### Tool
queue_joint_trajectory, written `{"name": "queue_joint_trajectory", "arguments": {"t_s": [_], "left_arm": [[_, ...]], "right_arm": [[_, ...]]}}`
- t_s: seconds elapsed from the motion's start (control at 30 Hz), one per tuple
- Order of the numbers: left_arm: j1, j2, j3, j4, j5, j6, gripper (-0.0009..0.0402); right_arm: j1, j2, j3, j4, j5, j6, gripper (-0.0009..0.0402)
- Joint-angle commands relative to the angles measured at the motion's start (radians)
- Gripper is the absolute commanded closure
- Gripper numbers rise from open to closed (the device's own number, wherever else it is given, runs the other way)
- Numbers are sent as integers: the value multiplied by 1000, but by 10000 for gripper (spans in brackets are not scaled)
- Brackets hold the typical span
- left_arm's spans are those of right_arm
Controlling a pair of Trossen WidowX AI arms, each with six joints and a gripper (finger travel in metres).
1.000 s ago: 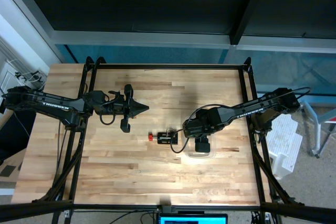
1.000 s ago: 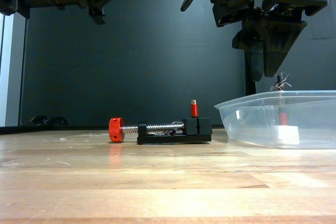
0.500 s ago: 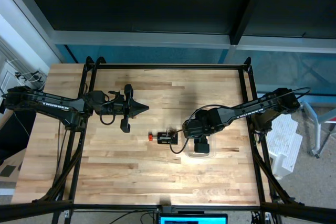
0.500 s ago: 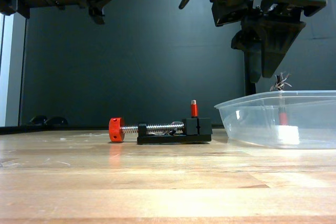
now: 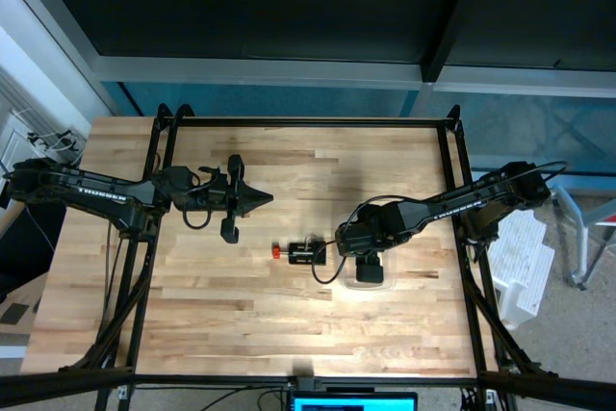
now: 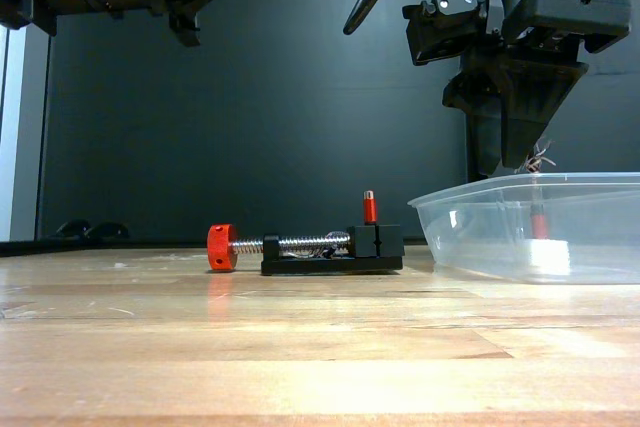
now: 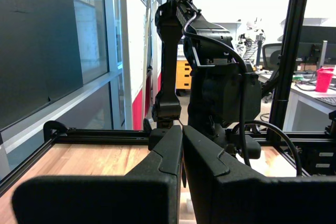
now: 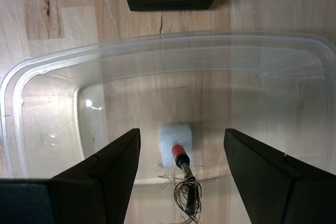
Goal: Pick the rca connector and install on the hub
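Nearest to the table's (image 5: 241,334) near edge a clear plastic tray (image 5: 348,288) is set on the wood. Inside the tray a small white foam block (image 8: 176,136) is seen, and the rca connector (image 8: 181,161) is lodged at that block, with a red collar on it and a tuft of thin wires trailing from its end. Whether the connector stands upright or leans cannot be told.

Directly over the tray the right gripper (image 8: 181,135) is held pointing down, its fingers (image 8: 107,174) spread wide apart and nothing gripped between them. The connector is lined up in the gap between them, below the tips. In the low view the tips are seen close above the tray's rim.

Just beside the tray, toward the left arm and not touching it, the hub (image 6: 330,247) lies flat on the table. A red knob (image 6: 221,246) is carried at the hub's end away from the tray, joined to the black body by a silvery threaded rod. A small red post (image 6: 369,207) stands upright on the end nearer the tray.

Well apart from the tray, farther up the table and past the hub, the left gripper (image 5: 260,199) is held high above the wood. Its fingers (image 7: 168,153) are pressed together with nothing held.
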State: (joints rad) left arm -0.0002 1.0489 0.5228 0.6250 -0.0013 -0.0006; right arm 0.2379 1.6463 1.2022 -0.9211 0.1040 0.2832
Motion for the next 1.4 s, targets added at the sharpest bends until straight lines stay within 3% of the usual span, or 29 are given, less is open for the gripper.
{"name": "queue_joint_trajectory", "arguments": {"t_s": [0.03, 0.4, 0.83, 1.4], "left_arm": [[0, 0, 0, 0, 0, 0, 393], [0, 0, 0, 0, 0, 0, 393], [0, 0, 0, 0, 0, 0, 393], [0, 0, 0, 0, 0, 0, 393]], "right_arm": [[0, 16, -1, 5, 0, 0, 171], [2, 78, -1, 38, 0, -1, 172], [3, 78, -33, 77, 0, -3, 198], [4, 78, -42, 96, 0, -3, 200]]}}
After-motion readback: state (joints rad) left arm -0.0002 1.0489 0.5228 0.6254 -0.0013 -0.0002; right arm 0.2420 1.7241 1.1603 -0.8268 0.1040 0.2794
